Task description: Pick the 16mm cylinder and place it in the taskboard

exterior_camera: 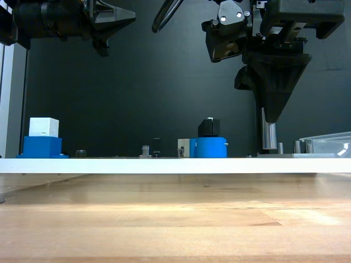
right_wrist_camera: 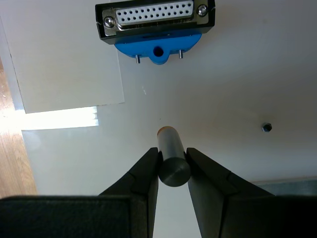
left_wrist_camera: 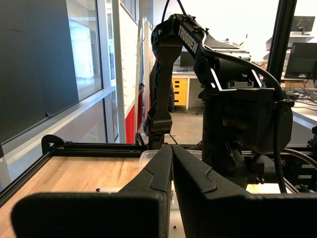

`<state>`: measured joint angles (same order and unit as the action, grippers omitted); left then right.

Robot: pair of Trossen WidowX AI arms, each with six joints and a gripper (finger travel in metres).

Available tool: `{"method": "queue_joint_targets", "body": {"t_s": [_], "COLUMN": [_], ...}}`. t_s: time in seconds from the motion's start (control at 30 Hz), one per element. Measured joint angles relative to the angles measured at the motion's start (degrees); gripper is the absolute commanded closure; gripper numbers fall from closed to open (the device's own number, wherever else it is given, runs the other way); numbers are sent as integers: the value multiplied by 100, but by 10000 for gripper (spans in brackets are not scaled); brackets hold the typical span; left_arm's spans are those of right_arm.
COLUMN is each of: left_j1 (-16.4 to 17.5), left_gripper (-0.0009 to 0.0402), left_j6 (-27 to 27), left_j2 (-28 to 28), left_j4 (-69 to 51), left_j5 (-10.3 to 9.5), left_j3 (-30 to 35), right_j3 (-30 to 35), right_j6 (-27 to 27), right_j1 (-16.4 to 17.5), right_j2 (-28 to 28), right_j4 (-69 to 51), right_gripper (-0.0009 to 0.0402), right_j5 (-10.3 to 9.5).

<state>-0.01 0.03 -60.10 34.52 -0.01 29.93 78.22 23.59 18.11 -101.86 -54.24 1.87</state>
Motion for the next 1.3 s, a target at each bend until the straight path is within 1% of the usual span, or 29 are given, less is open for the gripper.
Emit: {"method": "queue_joint_targets", "body": {"t_s": [0.27,0.53,0.67,0.97,1.3], "left_j1": [0,0,0,0,0], "left_gripper": [393,393,393,393,393], "left_j6": [0,0,2,0,0], "left_j2": [0,0,0,0,0], "left_j4": [0,0,-2,-2,0], "left_j5": [0,0,0,0,0], "left_j3": [0,2,0,0,0], "right_j3": [0,0,0,-2,-2], "right_j6": [2,7,7,7,7], "right_j1": [24,31,31,26,28], "right_j2": [-164,-175,-175,-175,-175], "right_j4": [50,83,85,59,-39], "right_gripper": [365,365,366,366,365], "right_j5": [-44,-42,4,13,109]}}
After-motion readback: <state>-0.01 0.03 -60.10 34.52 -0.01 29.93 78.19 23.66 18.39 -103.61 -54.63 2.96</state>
